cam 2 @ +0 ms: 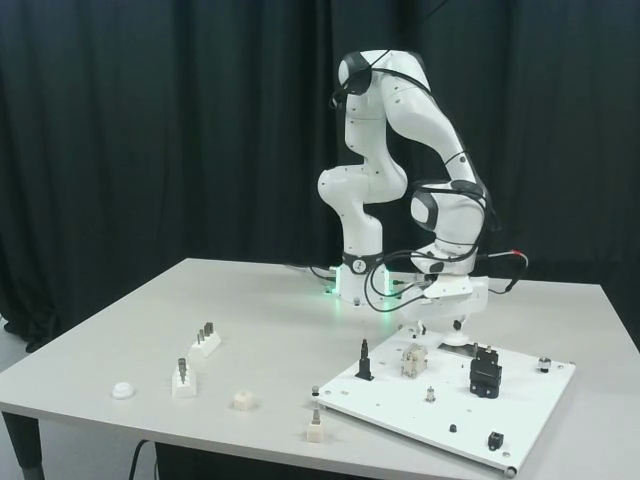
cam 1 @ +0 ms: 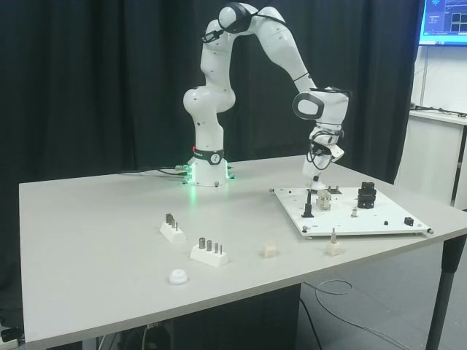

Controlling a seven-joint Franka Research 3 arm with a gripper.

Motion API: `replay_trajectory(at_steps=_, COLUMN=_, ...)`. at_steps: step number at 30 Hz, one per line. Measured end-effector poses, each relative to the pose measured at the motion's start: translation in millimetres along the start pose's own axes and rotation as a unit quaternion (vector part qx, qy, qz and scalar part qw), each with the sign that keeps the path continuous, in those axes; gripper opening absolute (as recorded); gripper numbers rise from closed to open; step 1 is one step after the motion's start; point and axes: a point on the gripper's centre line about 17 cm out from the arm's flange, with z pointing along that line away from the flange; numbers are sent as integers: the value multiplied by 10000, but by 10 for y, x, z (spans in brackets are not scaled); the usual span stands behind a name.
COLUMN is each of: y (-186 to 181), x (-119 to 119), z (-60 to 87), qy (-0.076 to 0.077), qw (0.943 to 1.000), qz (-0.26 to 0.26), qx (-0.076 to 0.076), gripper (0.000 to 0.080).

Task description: Insert large gear.

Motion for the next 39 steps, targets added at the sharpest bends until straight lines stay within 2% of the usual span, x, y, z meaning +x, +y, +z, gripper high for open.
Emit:
replay_trajectory(at_steps=25, y=-37, x=86, z=-19, qy=178, qw=9998, qz=-7, qx=-53, gripper=800)
replay_trajectory(at_steps=39, y=105, x=98, z=-28, qy=206, qw=9996, qz=17, qx=-198, gripper=800)
